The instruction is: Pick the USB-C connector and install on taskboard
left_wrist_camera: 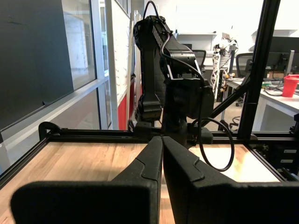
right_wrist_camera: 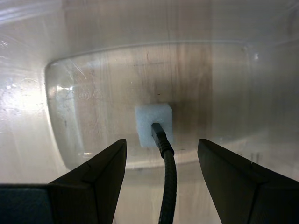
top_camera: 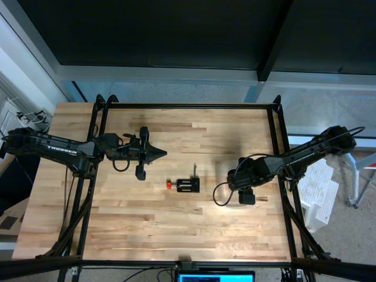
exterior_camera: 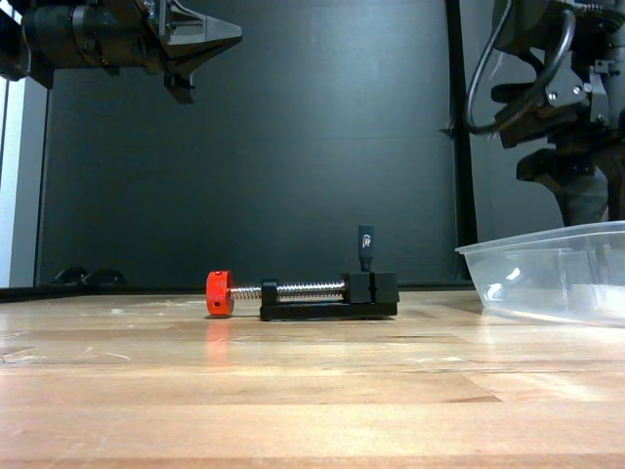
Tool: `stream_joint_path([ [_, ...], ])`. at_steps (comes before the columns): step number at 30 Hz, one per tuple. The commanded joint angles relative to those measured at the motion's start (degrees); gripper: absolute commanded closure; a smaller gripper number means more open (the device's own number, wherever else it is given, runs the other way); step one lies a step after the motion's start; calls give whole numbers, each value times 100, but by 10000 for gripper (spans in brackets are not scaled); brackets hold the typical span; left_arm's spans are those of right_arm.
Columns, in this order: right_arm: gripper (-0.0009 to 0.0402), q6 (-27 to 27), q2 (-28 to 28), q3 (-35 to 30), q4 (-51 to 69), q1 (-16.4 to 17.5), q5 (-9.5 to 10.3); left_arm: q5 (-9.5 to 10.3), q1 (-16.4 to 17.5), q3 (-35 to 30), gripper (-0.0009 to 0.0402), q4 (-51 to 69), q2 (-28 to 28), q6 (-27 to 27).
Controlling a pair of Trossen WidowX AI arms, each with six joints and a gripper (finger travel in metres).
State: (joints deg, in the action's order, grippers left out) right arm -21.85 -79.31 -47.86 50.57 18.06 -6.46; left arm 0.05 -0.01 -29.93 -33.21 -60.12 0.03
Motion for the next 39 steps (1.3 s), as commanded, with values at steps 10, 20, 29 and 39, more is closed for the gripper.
stream_joint_path([
  [10,228,-105,2,181,-208,4,-7,-2,0,-2,393,-4,0,0],
  [20,253,-107,2,203,-339,4,-9,-2,2,-2,393,-4,0,0],
  [29,280,-131,2,240,-358,4,-74,-2,2,-2,393,-4,0,0],
  [39,335,-131,15,240,-387,4,-109,-2,0,-2,393,-4,0,0],
])
